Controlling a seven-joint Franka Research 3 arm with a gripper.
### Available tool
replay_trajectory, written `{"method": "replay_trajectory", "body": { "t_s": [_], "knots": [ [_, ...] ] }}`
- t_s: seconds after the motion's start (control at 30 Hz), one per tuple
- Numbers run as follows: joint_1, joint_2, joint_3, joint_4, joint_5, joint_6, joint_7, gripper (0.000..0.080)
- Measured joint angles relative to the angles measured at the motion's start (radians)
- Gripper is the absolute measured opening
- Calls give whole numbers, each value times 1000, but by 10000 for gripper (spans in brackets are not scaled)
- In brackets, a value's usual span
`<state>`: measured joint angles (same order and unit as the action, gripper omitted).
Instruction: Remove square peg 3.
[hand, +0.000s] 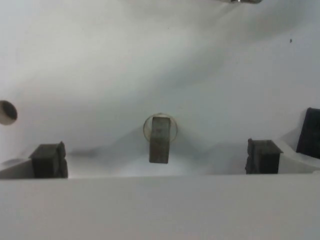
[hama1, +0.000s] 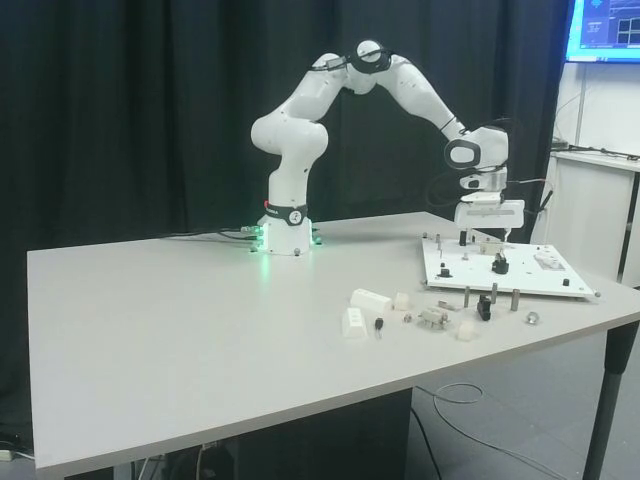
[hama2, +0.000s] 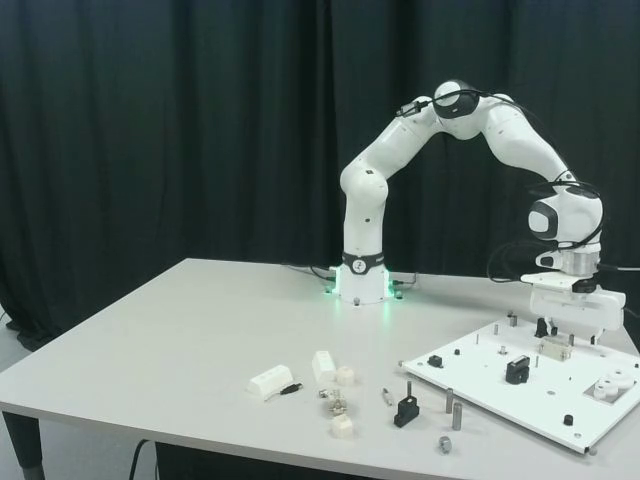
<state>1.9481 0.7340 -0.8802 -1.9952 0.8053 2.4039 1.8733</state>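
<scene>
The gripper is seen in the wrist view with its two dark fingertips spread wide apart, nothing being held between them; midway between them a square peg is seen standing upright from a round socket in the white board, touched by neither fingertip. Whether this peg is the one numbered 3 cannot be told, since no marking is visible. The lower part of the wrist view is filled by a pale band of the hand's own body, so the board beneath it is hidden; a dark hole is cut off at one edge and a black block at the other.

In the first room view the gripper is seen low over the far side of the board, its fingertips too small to be made out; the peg is concealed there. In the second room view the gripper is likewise seen close above the board; loose white and black parts are scattered on the grey table beside it, their kinds being hard to tell.
</scene>
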Motion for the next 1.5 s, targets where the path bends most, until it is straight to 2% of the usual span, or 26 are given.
{"method": "replay_trajectory", "body": {
  "t_s": [0.13, 0.17, 0.37, 0.4, 0.67, 0.7, 0.87, 0.9, 1.5],
  "knots": [
    [-2, 3, 4, 3, -7, -4, 0, 800],
    [-3, 3, 5, 4, -8, -5, 0, 698],
    [-6, 4, 10, 4, -14, -11, 0, 698],
    [-6, 4, 10, 5, -15, -12, 0, 530],
    [-8, 4, 13, 5, -15, -14, 0, 530],
    [-8, 4, 13, 5, -15, -14, 0, 164],
    [-16, 6, 18, 13, -15, -13, -1, 164],
    [-17, 6, 18, 14, -15, -14, -1, 76],
    [-25, 4, 19, 19, -21, -22, -5, 76]
  ]
}}
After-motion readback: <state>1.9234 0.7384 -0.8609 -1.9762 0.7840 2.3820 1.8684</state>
